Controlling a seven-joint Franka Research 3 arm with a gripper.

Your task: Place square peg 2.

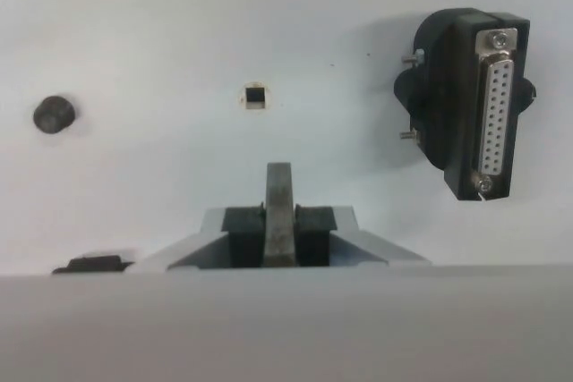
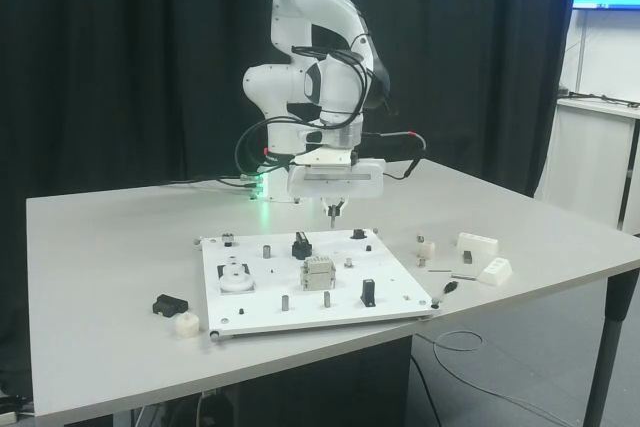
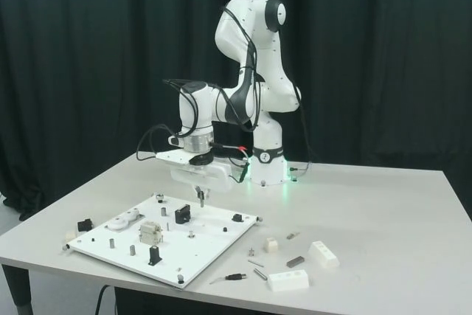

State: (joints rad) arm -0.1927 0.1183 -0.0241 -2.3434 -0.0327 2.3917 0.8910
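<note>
My gripper [image 1: 278, 232] is shut on a slim grey square peg [image 1: 278, 207] that sticks out beyond the black fingertips. It hangs a little above the white board [image 2: 250, 312], over the board's far side. In the wrist view a small square hole [image 1: 255, 96] in the board lies just ahead of the peg's tip, slightly off to one side. From the room views the gripper [image 2: 332, 209] [image 3: 199, 195] points straight down, and the peg [image 3: 200, 199] is clear of the board [image 3: 214, 245].
A black multi-pin connector [image 1: 470, 105] [image 2: 301, 245] stands on the board near the hole, with a black round knob [image 1: 55, 114] on the other side. Other small fixtures stand on the board. White blocks [image 2: 478, 243] [image 3: 323, 253] and loose pins lie on the grey table.
</note>
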